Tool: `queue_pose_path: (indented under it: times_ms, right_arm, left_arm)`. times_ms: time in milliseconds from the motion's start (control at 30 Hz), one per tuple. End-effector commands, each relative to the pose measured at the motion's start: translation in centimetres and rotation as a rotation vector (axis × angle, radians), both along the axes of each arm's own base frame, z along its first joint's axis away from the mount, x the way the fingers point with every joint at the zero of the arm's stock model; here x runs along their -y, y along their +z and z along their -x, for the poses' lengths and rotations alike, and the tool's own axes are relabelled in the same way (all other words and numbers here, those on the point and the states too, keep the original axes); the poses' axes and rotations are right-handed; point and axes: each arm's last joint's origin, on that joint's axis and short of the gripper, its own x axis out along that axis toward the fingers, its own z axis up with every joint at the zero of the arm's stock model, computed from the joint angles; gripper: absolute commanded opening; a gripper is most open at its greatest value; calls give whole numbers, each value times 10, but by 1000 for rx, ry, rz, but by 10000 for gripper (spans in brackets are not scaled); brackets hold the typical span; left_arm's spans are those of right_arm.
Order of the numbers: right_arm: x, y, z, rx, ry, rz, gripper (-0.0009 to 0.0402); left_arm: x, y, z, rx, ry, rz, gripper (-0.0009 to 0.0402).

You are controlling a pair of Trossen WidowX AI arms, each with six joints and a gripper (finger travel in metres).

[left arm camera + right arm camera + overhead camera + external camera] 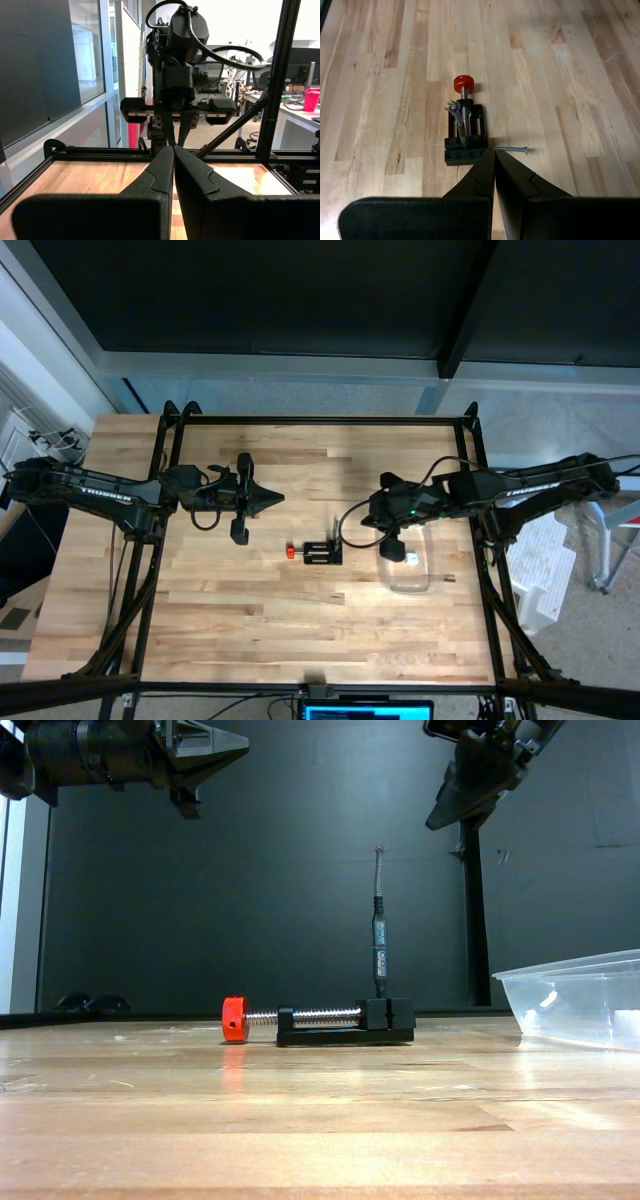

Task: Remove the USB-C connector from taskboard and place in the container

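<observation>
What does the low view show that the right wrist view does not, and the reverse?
Only the low view: the clear container at the right, and the left gripper high at the left. Only the right wrist view: a thin silvery bit lying on the table beside the taskboard. Both: the taskboard with its red knob, the connector standing in it, and the shut right gripper above.

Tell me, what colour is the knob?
Orange-red knob, clearest in low view; left gripper and right gripper hang shut above the table.
</observation>
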Motion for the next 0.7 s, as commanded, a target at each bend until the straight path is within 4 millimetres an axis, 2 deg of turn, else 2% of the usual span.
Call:
queue_pose_path:
  times_ms: [33, 267, 700]
  right_arm:
    - [-3, -2, -10, -29, 8, 7, 0]
    - [-9, -7, -34, -143, 36, 41, 8]
    - [-16, -26, -66, -264, 40, 56, 141]
  left_arm:
    - [0, 0, 0, 0, 0, 0, 0]
    - [0, 0, 0, 0, 0, 0, 0]
    - [0, 0, 0, 0, 0, 0, 0]
